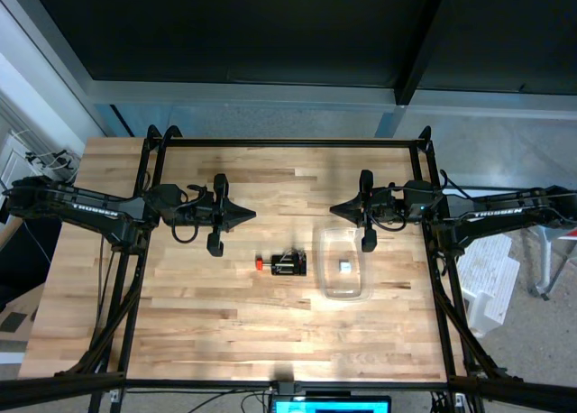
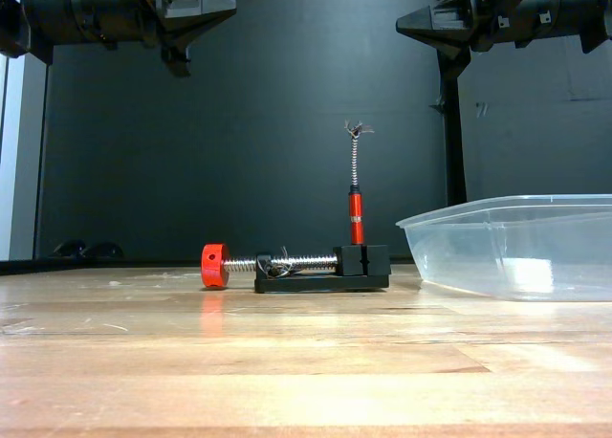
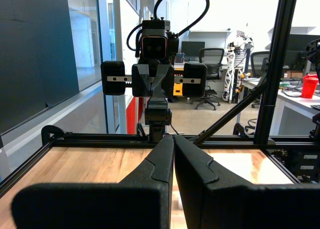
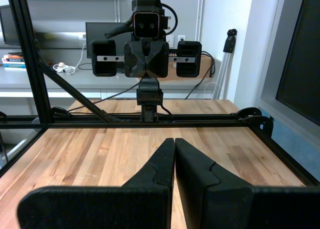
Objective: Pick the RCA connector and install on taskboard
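Observation:
In the low view the red connector (image 2: 356, 218) stands upright on the black vise (image 2: 320, 266), its braided cable (image 2: 355, 161) rising free from it with nothing holding it. From above, the vise (image 1: 290, 266) lies at mid-table with its red knob (image 1: 260, 264) pointing left. My left gripper (image 1: 248, 215) hangs high to the vise's far left, shut and empty; its fingers (image 3: 165, 154) touch. My right gripper (image 1: 335, 210) hovers high beyond the tray, also shut on nothing, its fingers (image 4: 167, 156) pressed together.
The clear tray (image 1: 326, 287) sits right of the vise with the white block (image 1: 344, 267) inside and nothing dark on it. In the low view the tray (image 2: 449, 247) stands close to the vise's right. A black frame (image 1: 288, 143) borders the table.

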### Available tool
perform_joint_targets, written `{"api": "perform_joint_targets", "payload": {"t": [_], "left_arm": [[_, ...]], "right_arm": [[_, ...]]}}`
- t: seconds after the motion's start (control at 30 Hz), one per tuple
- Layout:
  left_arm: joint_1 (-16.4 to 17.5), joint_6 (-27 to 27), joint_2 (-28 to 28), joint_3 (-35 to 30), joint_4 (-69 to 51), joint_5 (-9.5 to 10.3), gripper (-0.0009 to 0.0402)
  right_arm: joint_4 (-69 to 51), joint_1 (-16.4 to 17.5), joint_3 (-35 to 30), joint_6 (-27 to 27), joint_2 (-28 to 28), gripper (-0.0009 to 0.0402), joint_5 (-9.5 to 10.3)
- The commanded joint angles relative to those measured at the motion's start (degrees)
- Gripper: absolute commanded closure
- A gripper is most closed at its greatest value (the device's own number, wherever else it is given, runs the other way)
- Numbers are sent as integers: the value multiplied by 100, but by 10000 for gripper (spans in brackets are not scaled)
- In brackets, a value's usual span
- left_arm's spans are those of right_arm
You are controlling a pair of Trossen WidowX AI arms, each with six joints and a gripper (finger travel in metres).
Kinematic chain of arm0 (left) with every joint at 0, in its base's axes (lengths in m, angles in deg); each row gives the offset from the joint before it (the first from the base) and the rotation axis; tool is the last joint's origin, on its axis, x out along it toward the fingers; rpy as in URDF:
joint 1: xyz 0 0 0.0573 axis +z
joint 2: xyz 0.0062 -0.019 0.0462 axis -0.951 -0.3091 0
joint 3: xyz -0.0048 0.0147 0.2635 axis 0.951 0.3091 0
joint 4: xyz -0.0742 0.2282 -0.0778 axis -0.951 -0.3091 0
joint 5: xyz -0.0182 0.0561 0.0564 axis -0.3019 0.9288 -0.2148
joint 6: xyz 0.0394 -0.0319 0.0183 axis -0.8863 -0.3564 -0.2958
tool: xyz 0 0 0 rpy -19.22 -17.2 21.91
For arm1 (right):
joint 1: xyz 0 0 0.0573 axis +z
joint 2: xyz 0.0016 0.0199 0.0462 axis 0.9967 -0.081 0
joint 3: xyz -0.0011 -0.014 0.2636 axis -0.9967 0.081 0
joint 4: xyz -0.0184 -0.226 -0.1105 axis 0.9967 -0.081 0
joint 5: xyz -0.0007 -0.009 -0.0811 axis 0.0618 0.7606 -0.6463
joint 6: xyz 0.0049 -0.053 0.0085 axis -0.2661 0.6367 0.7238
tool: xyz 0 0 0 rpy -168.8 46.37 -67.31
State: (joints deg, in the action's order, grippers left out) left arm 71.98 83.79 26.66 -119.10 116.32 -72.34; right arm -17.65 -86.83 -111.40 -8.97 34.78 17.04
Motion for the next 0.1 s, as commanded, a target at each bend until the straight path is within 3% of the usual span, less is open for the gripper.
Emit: {"api": "perform_joint_targets", "payload": {"t": [0.03,0.1], "left_arm": [[2,-2,0,0,2,0,393],[0,-2,-2,0,2,0,393]], "right_arm": [[2,0,0,0,-2,393,0],[2,0,0,0,-2,393,0]]}}
